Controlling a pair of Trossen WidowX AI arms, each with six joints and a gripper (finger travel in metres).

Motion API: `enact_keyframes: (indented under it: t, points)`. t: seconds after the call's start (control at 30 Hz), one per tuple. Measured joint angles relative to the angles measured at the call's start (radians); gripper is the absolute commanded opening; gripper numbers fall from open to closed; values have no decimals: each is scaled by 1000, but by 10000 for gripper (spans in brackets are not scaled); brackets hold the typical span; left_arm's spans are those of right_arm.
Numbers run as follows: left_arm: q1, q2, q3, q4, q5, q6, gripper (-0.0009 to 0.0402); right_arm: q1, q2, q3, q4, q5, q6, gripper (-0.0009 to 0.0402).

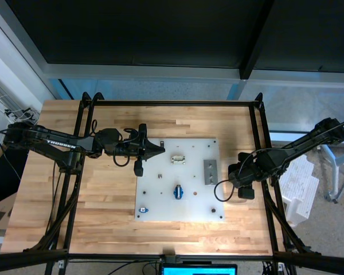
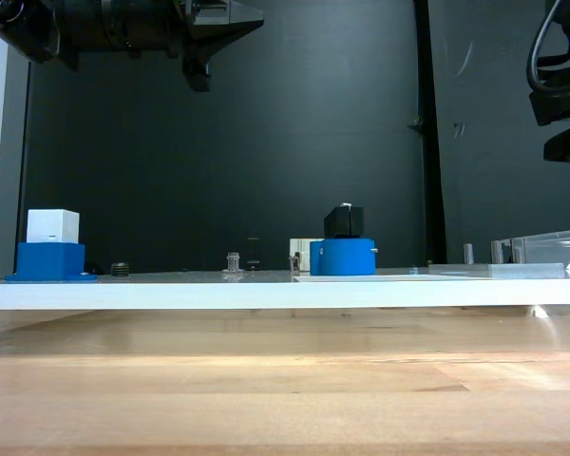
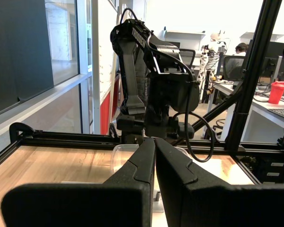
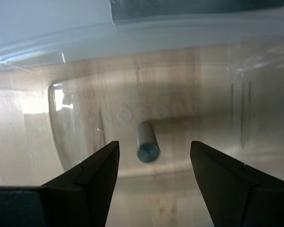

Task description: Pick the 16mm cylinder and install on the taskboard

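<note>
The right tool (image 4: 154, 143) is hanging spread over the 16mm cylinder (image 4: 147, 141), which is lying in the clear tray (image 4: 194, 104) by the bench's right edge. I'd say the pick is just beginning, and it calls for lowering, then pinching. The left tool (image 3: 155, 142), pressed together, is hovering over the taskboard's (image 1: 160, 200) far-left corner.

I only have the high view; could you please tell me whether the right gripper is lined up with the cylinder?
Observer: Yes, the right wrist view shows the cylinder lying in the clear tray, between the open fingers of the right gripper and touching neither.
Operator: Thanks. Is the other one open?
Observer: No, the left gripper is shut, fingers pressed together.
Operator: Is it hanging low?
Observer: No, the low view shows it well above the taskboard.
</note>
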Motion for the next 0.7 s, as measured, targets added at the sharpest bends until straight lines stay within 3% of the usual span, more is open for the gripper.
enact_keyframes:
  t: [0.7]
  points:
    - [0, 0, 0, 0, 0, 0, 0, 26, 1, -83, 78, 8, 7, 210]
